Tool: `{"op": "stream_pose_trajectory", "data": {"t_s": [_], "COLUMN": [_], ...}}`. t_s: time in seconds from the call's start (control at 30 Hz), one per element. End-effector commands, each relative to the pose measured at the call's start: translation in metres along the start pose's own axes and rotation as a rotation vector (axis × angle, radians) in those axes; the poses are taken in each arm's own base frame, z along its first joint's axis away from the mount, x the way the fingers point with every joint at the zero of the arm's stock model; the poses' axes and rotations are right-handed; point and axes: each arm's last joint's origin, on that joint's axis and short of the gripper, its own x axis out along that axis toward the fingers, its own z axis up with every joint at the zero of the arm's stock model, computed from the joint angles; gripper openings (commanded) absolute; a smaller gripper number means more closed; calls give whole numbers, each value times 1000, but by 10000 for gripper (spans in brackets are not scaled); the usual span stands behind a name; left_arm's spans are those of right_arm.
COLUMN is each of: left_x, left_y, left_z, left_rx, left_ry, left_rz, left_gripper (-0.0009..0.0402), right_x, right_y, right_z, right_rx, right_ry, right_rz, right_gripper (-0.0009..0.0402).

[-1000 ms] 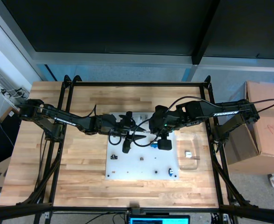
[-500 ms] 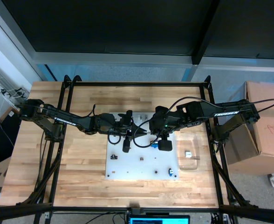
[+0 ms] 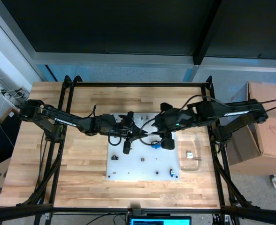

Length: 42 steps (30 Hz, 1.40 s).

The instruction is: Pick the RJ45 connector and install on the taskboard

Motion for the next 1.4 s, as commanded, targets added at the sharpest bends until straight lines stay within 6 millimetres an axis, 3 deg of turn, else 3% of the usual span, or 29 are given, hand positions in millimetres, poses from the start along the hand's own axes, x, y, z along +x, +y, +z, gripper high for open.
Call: {"op": "stream_pose_trajectory", "data": {"t_s": [0.03, 0.27, 0.53, 0.83, 1.4], "left_x": [0, 0, -1, -1, -1], "left_y": [1, 1, 2, 1, 1], "left_z": [2, 7, 11, 16, 16], "left_rx": [5, 5, 1, -2, -2], "left_ry": [-18, -79, -124, -170, -170], "left_rz": [12, 28, 74, 64, 63], "left_gripper": [-1, 0, 0, 0, 0], "right_x": [-7, -12, -3, -2, -3], "right_y": [-2, -4, -2, -2, -2], "right_z": [-5, -20, -30, -31, -27], "right_rx": [21, 72, 96, 85, 78], "right_ry": [-81, -225, -221, -221, -267], "right_rz": [11, 41, 76, 73, 79], "right_gripper": [145, 146, 146, 140, 77]}}
